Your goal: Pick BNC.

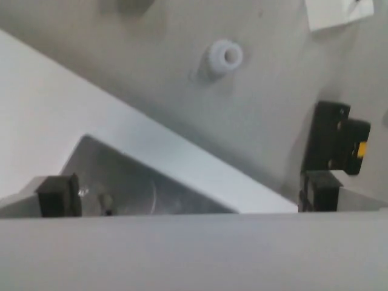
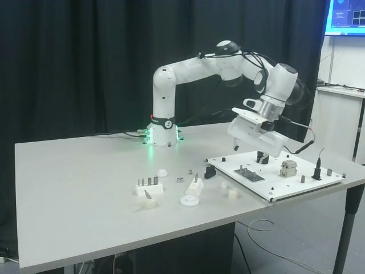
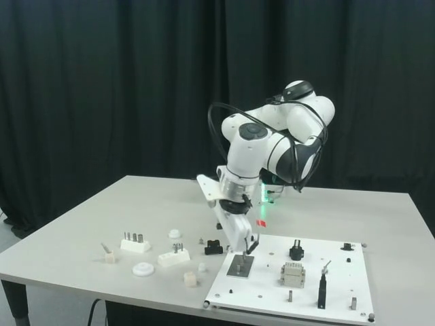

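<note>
Although the wrist view catches only part of it, I take the BNC (image 1: 106,202) to be the small metal stud standing upright on the grey plate (image 3: 239,267). That plate sits at the near-left part of the white board (image 3: 340,309), on the table's right side as the second room view shows it. The gripper (image 1: 188,194) hangs just above that plate with its two black fingers (image 1: 57,195) spread wide and nothing between them. The stud sits close to one finger rather than midway between the two.

My judgement on handling: it is a small, rigid metal connector, light but smooth and round, so it could slip or twist out of a poor pinch. It should not be fragile (I cannot make out any fine pins from here). I would take hold across the barrel — low enough for full pad contact, clear of the plate — after centring the fingers over it. If it is seated in a socket, a straight upward pull seems safest — a sideways tug might jam it.
</note>
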Action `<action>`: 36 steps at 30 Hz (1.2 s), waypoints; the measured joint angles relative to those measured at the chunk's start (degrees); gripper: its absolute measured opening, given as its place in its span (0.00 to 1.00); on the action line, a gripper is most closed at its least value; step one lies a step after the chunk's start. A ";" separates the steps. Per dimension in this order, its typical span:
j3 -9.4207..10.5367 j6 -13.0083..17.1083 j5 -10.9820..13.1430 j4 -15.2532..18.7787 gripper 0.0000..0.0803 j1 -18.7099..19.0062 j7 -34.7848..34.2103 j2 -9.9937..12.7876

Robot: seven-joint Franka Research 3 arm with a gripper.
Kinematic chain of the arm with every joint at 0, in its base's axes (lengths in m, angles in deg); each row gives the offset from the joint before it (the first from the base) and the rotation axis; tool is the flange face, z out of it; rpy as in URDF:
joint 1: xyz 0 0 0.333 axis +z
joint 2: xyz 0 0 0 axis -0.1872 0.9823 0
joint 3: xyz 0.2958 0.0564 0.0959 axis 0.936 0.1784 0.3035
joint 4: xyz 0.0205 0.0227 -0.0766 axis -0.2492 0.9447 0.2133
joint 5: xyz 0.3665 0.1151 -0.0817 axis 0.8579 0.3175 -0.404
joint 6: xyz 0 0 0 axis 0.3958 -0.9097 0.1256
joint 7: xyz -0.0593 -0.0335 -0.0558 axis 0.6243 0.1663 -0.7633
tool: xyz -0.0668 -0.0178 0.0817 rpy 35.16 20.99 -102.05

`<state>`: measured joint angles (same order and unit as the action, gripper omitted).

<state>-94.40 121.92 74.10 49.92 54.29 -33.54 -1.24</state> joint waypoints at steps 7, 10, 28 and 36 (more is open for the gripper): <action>-0.88 3.45 0.29 3.82 1.00 1.81 2.83 -0.01; -1.14 4.63 0.29 5.00 1.00 2.19 4.10 -0.01; -2.40 9.44 2.19 14.53 1.00 3.58 13.62 -0.03; -4.16 11.00 5.93 21.48 1.00 5.08 20.27 -0.05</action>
<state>-98.57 132.92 80.04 71.40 59.37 -13.27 -1.28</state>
